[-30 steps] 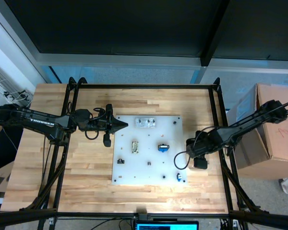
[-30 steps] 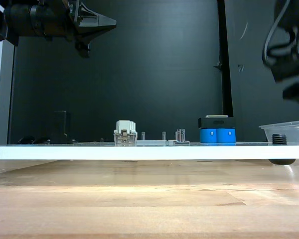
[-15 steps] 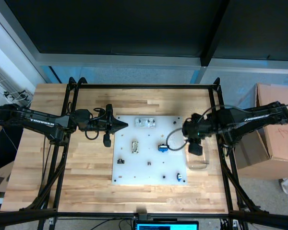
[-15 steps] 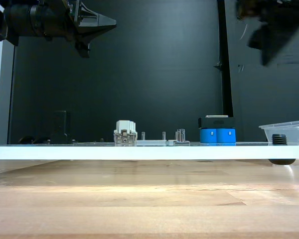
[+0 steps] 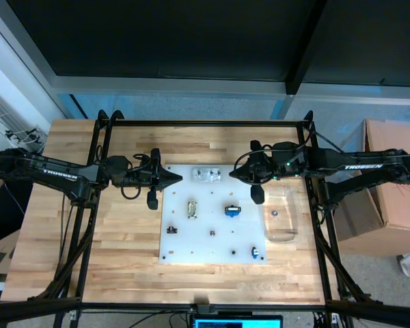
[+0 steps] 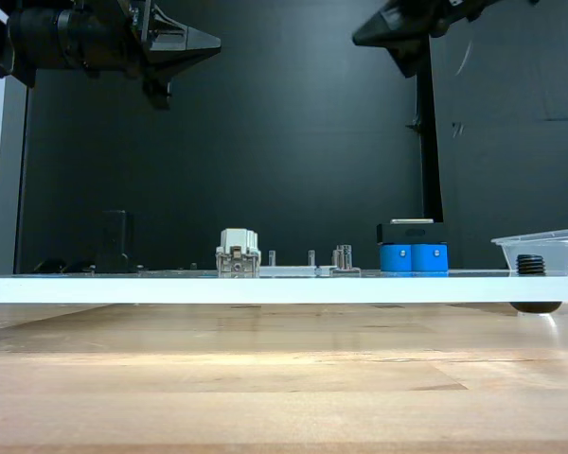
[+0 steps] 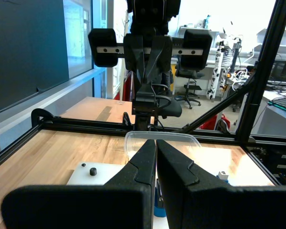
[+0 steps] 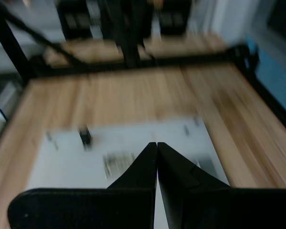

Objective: Unfasten the M12 nut and place it in the container

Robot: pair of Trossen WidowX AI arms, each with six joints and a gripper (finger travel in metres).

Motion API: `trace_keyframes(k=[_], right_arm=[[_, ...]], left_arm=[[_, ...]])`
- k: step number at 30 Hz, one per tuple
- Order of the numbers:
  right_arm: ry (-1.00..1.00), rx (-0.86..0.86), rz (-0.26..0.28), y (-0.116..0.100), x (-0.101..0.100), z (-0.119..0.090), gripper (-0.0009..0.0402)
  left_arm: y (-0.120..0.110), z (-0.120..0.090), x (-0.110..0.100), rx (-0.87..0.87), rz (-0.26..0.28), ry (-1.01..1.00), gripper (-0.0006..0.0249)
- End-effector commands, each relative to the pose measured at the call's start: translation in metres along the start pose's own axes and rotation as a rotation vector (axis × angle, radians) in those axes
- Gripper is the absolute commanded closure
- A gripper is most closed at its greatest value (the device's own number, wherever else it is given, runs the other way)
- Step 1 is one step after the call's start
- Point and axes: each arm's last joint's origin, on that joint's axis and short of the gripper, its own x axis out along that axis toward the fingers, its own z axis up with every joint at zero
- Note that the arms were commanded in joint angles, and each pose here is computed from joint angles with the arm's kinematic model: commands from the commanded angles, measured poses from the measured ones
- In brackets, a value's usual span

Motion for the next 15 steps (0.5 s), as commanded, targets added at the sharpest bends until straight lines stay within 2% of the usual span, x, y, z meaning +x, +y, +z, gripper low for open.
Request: trace_keyframes(k=[1,6,10,15], right_arm=[[-0.127,-0.003,0.016,-0.004,0.005,-0.005,0.0394],[-0.283,-0.001,0.057,-0.011,0.012,-0.021,0.0394],[-0.373,-0.001,0.054,-0.012,0.015,-0.037,0.0394],[-0.373,0.012,0.046,-0.014,0.017,-0.05,0.0394]], left_arm=[[0.0,0.0,0.0,0.0,0.0,0.0,0.0243],[0.0,0.0,0.0,0.0,0.0,0.0,0.0243],[0.0,0.0,0.0,0.0,0.0,0.0,0.0243],[0.0,0.0,0.0,0.0,0.0,0.0,0.0243]])
